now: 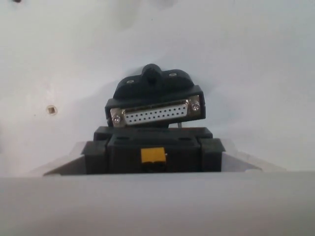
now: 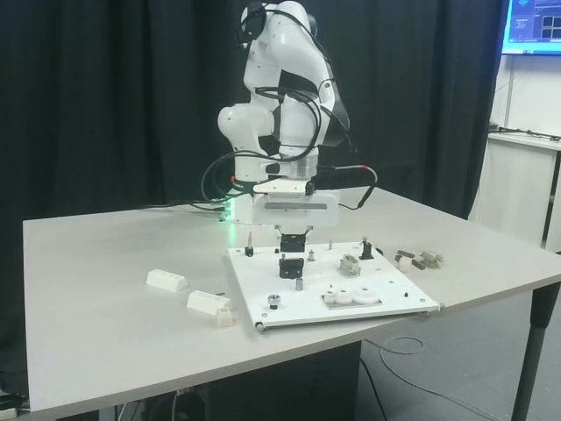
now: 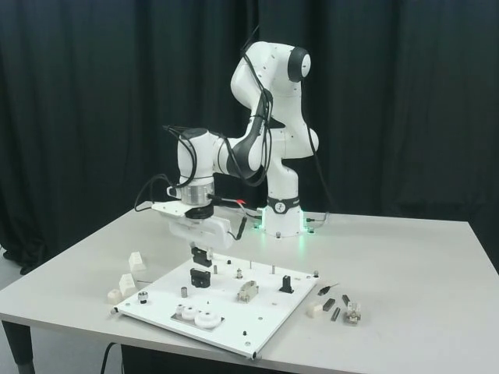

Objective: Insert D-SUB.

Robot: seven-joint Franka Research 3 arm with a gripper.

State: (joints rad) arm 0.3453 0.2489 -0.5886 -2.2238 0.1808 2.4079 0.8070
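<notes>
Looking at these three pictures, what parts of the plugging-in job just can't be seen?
- Socket on the white board: both room views, too small to pick out.
- Gap between D-SUB connector and board: first room view, too small; wrist view gives no depth.
- Gripper fingertips: wrist view, hidden behind the connector housing.
- Small parts beside the board: second room view, too small to identify.

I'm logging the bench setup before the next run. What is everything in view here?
D-SUB connector: one, black, held in the gripper above the board.
board: one, white, flat on the table, carrying small fixtures.
gears: three, white, near the board's front edge.
blocks: a few, white, on the table beside the board.
small parts: several, on the table off the board's other side.
table: one, grey.
arm: one, white.
gripper: one, over the board.
</notes>
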